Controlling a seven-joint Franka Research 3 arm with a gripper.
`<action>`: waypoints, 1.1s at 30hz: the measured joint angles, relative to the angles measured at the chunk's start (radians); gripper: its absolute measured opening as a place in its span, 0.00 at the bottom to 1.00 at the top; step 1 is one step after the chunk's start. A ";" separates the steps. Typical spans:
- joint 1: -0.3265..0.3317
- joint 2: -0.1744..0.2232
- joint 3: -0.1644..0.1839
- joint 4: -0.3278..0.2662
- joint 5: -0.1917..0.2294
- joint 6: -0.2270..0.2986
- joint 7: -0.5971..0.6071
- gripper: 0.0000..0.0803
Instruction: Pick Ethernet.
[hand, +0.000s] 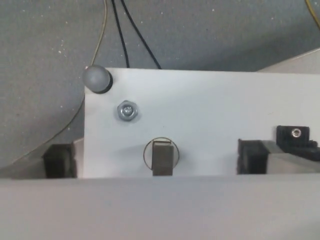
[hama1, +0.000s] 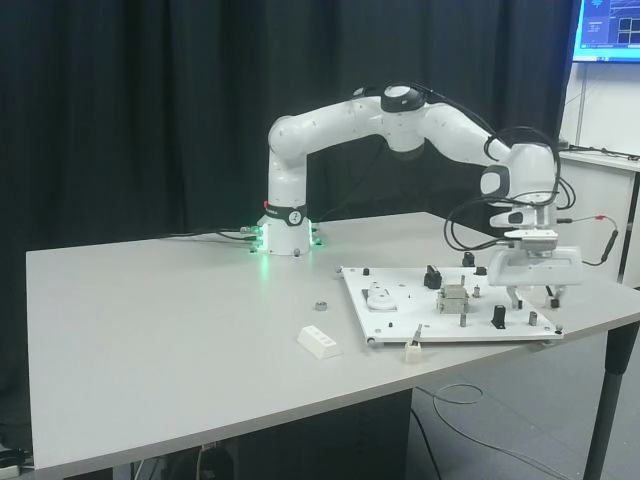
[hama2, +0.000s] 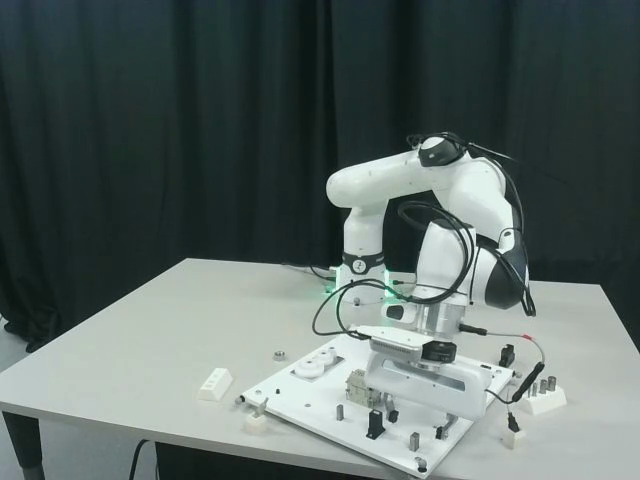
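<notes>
One released hand (hama1: 533, 296) hovers empty above the white board (hama1: 400, 318) of small parts.

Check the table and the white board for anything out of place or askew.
The white board lies turned at an angle to the table's edges, with one corner reaching past the front edge. A small white block and a small ring-shaped part lie loose on the table beside the board. Nothing looks spilled or broken.

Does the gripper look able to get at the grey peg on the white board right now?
Probably yes. The open gripper hangs right above the peg, a finger on each side of it, and nothing on the board stands in between.
</notes>
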 joint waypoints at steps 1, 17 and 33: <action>0.000 0.001 -0.003 0.000 0.000 -0.003 0.000 0.77; -0.002 0.009 -0.048 0.002 0.001 -0.038 -0.032 0.99; -0.026 0.009 -0.098 0.002 0.001 -0.067 -0.114 1.00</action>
